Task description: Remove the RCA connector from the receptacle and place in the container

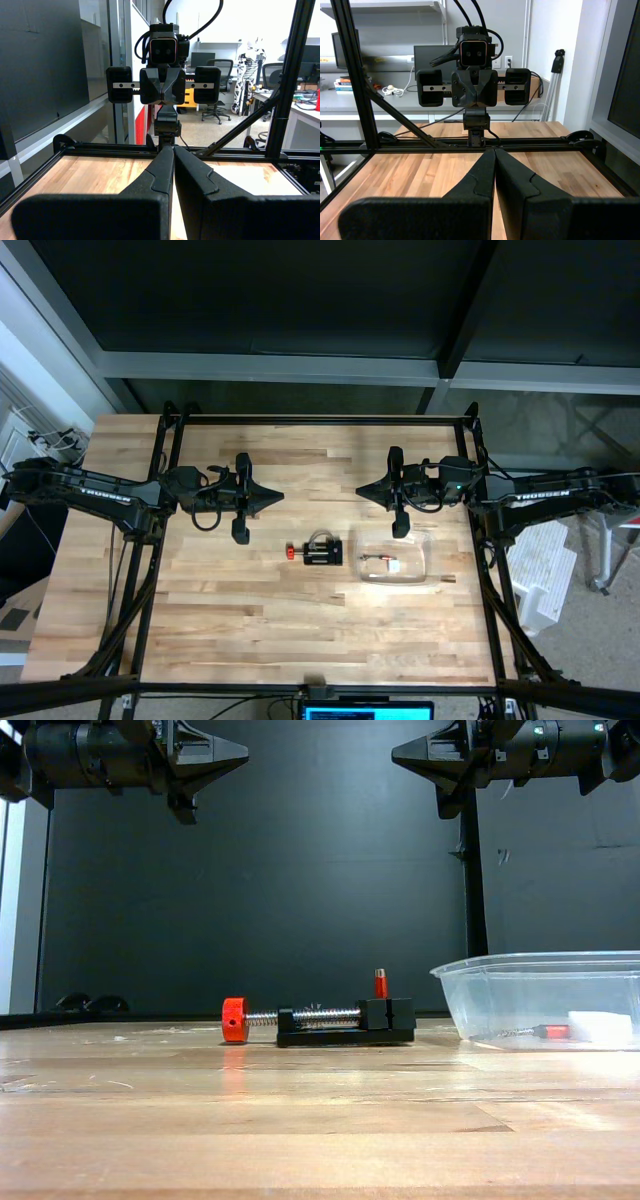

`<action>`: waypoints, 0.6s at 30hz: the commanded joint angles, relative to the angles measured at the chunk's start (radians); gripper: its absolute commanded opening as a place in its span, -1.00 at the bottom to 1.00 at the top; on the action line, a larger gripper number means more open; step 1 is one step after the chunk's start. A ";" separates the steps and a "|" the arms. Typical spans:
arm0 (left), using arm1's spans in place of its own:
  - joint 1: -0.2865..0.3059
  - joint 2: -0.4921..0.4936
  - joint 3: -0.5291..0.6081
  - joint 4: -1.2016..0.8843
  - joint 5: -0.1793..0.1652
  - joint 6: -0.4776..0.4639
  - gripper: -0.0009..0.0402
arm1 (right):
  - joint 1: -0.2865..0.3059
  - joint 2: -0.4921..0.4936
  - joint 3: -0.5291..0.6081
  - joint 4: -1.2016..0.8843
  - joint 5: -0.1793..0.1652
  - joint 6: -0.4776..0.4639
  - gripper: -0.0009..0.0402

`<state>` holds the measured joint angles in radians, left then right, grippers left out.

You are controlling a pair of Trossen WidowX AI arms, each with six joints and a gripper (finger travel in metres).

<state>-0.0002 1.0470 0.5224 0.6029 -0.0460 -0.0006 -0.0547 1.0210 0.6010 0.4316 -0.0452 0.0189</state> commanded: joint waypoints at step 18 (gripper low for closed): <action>0.000 0.000 0.000 0.000 0.000 0.000 -0.96 | 0.000 0.001 0.001 -0.028 0.000 -0.001 -0.96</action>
<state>-0.0002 1.0470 0.5228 0.6029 -0.0456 -0.0006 -0.0547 1.0218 0.6014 0.4042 -0.0452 0.0177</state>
